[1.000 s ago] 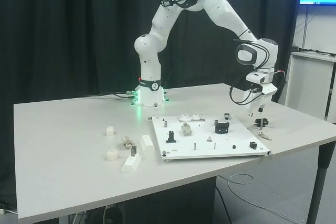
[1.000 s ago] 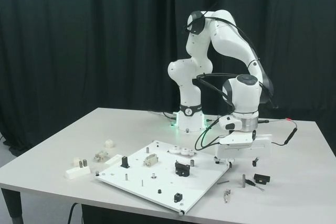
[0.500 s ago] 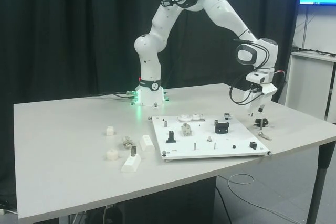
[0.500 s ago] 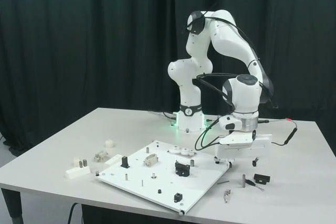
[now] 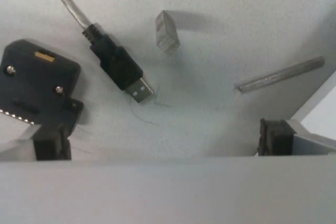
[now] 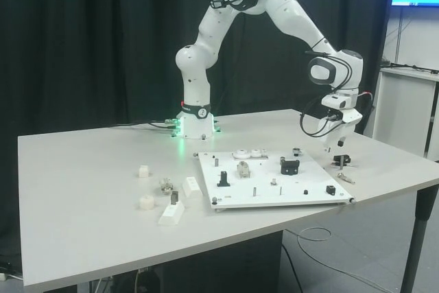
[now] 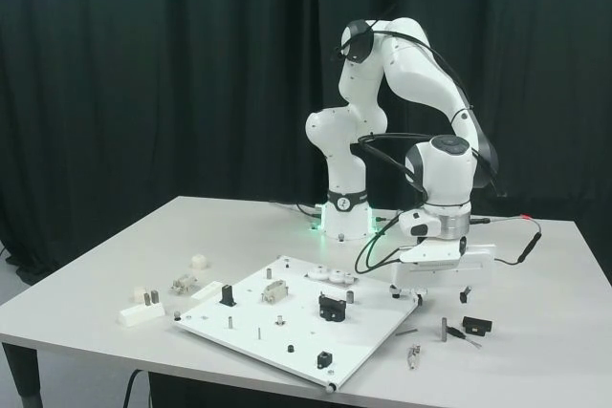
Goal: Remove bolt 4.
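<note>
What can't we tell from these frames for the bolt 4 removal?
- Which bolt is number 4: the posts on the white board are too small in both room views and carry no readable label.
- Board in the wrist view: only a corner shows, cut off by the edge.
- Black block in the wrist view: partly hidden behind a finger.

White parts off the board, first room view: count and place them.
4: small cube farthest back, round piece left, block beside the board, long block nearest the front. Smaller ones may be hidden.
</note>
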### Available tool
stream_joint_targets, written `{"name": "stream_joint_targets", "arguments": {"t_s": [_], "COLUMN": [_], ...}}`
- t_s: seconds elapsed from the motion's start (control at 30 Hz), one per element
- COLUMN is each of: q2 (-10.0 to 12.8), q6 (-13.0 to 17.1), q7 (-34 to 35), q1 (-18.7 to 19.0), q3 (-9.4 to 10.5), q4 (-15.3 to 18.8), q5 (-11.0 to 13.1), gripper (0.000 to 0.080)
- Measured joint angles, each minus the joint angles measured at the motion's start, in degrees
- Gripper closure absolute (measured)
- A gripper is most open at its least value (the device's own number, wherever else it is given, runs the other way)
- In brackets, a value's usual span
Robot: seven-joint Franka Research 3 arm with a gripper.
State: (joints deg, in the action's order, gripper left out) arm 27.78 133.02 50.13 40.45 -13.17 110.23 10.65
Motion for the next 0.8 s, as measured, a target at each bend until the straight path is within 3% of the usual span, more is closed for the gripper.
{"name": "stream_joint_targets", "arguments": {"t_s": [0.37,0.8], "q2": [-0.39,-1.76], "q6": [-0.4,-2.21], "q7": [0.61,7.51], "q1": [0.0,0.0], "q3": [-0.02,-0.48], "q4": [0.0,0.35], "q5": [0.0,-0.1], "gripper": [0.0003,0.0003]}}
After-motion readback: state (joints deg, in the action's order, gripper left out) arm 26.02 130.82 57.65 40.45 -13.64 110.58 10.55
